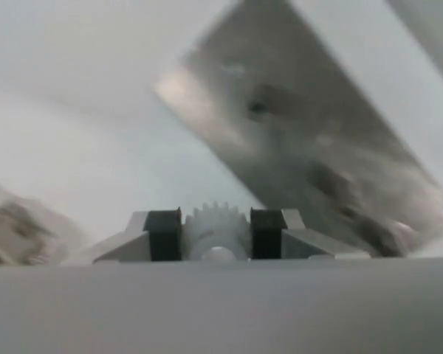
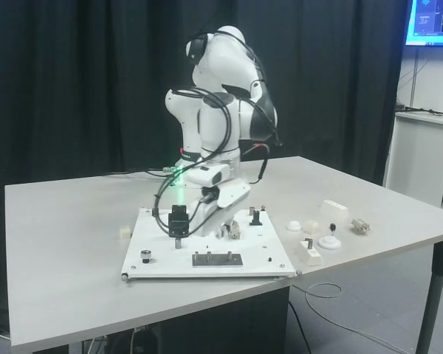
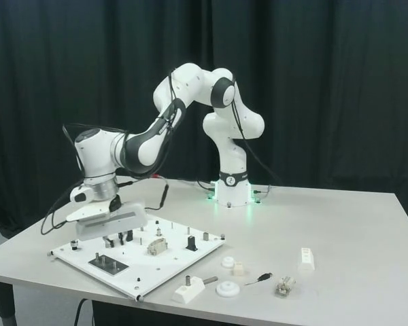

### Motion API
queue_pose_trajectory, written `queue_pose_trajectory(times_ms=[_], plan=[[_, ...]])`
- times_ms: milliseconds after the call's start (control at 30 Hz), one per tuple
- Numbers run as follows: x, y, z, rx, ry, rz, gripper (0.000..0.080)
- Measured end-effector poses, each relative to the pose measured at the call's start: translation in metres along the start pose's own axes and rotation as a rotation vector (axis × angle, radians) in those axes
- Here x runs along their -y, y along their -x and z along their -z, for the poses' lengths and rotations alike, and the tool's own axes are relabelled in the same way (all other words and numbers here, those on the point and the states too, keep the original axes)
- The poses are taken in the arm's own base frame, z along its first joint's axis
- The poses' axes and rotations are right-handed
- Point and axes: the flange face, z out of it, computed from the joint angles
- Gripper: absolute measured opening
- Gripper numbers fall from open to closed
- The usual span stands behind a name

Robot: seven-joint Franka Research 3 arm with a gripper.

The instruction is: Place small gear.

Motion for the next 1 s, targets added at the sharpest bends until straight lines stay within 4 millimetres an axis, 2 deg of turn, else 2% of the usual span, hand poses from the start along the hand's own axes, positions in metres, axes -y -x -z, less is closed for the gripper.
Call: queue_pose_trajectory(times_ms=[467, 1000], plan=[[0.084, 0.021, -0.005, 0.053, -0.017, -0.022, 0.0195], [0.181, 0.061, -0.016, 0.098, -0.001, -0.050, 0.0194]])
